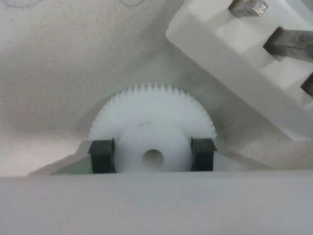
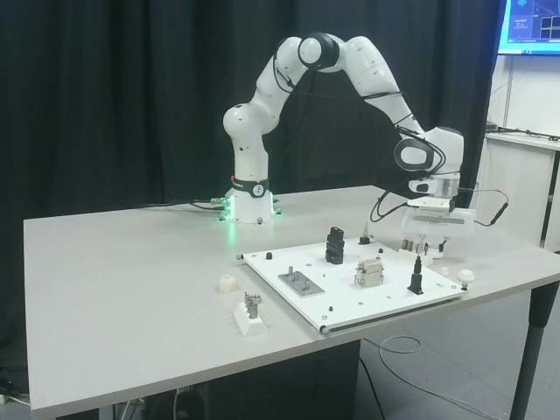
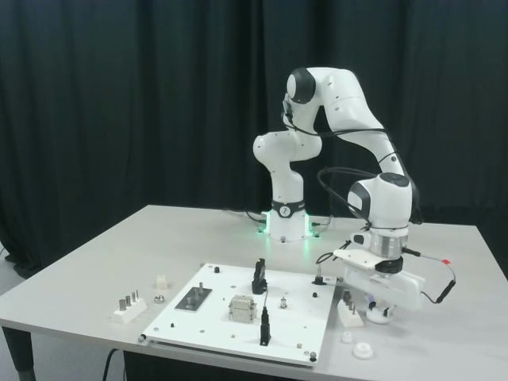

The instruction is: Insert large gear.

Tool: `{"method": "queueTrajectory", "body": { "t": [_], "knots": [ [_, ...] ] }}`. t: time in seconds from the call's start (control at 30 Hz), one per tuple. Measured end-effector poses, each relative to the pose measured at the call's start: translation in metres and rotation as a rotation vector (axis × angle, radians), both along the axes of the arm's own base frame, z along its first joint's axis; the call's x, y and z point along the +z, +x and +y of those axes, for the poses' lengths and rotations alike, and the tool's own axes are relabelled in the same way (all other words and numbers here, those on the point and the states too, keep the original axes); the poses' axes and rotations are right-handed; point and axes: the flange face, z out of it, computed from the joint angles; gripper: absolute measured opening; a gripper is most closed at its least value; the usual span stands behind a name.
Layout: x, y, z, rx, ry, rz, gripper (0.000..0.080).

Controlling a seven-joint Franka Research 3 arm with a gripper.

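Gear (image 1: 152,128) held: white toothed wheel pinched at its hub between the black fingertips (image 1: 101,155) of the gripper (image 1: 152,155), beside the white board (image 2: 350,284).
Judged step: carry to the board; next needs bore lined over a peg. White block (image 1: 244,68) with metal pegs sits near, possibly obstructing.

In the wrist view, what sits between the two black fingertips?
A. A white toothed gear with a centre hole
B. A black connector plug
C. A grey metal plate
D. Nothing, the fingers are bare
A: the black fingertips press on either side of the raised hub of the large gear, a white toothed wheel with a hole at its centre, so the gripper is shut on it.
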Motion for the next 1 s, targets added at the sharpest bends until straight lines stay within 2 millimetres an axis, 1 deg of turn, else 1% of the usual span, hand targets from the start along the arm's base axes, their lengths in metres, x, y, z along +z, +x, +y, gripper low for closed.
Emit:
{"method": "queueTrajectory", "body": {
  "t": [0.4,1.0],
  "knots": [
    [0.0048,-0.0002,0.0009,0.001,0.001,0.0,0.033],
    [0.0053,-0.001,0.0019,0.003,0.0,0.002,0.033]
  ]
}}
